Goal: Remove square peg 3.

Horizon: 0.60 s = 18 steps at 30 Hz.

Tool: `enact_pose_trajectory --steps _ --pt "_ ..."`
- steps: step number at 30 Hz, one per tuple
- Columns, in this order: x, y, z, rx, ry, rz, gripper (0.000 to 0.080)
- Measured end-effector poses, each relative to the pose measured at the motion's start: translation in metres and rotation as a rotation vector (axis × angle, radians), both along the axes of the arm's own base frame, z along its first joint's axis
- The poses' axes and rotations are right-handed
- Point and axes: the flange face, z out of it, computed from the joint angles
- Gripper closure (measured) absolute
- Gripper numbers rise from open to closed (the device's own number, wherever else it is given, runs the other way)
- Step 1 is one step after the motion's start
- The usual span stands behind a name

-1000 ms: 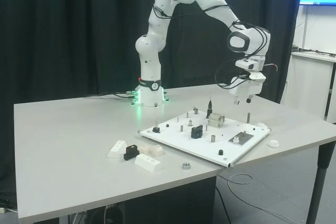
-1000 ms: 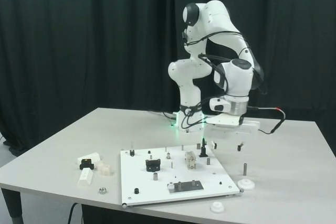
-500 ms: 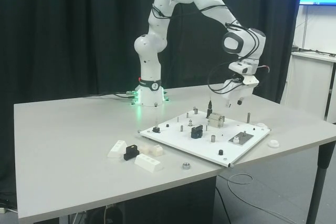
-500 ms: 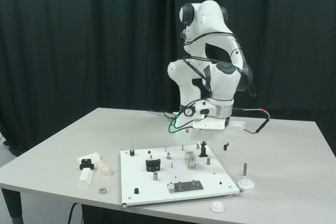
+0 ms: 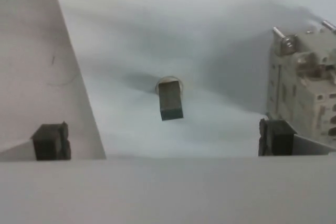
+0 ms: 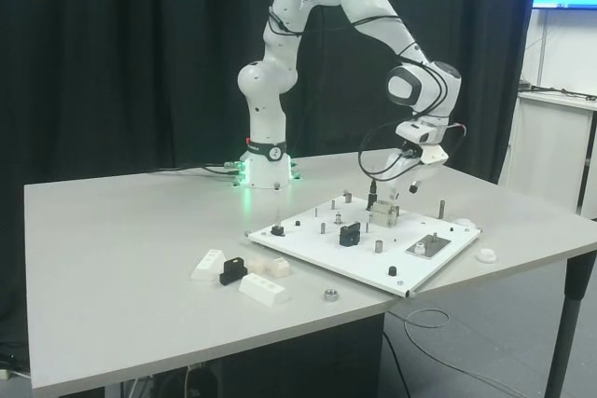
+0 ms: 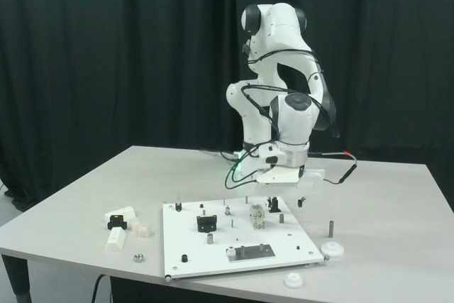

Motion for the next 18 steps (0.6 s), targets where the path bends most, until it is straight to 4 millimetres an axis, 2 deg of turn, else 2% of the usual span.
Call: enact_pose_trajectory --steps 18 --pt "-0.022 0.008 -0.024 0.013 -0.013 0.041 0.0003"
